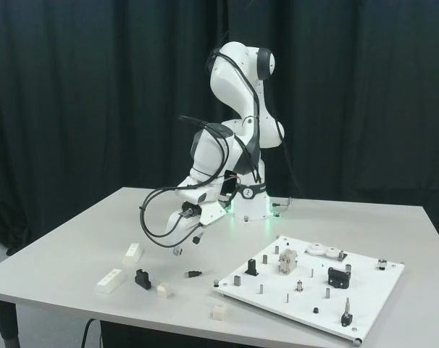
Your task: Remove waterproof.
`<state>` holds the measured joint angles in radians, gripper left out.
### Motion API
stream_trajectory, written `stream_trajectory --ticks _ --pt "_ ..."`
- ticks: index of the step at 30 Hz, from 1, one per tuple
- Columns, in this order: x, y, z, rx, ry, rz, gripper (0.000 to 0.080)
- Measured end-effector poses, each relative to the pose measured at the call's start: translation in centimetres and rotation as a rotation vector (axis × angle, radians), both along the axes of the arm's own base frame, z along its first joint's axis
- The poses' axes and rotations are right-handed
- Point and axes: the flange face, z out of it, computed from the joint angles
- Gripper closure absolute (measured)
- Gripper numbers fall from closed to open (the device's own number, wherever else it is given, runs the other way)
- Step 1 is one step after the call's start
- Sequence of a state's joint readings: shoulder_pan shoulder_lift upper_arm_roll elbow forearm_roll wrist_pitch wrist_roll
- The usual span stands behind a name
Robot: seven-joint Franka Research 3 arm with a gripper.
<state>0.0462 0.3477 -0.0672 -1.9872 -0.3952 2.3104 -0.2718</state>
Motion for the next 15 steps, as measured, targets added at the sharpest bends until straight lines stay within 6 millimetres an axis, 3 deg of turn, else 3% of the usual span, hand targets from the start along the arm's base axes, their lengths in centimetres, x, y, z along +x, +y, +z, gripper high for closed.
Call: stream_trajectory --ticks 15 --pt "0.21 0.47 0.26 0.003 -0.006 0.008 0.0003"
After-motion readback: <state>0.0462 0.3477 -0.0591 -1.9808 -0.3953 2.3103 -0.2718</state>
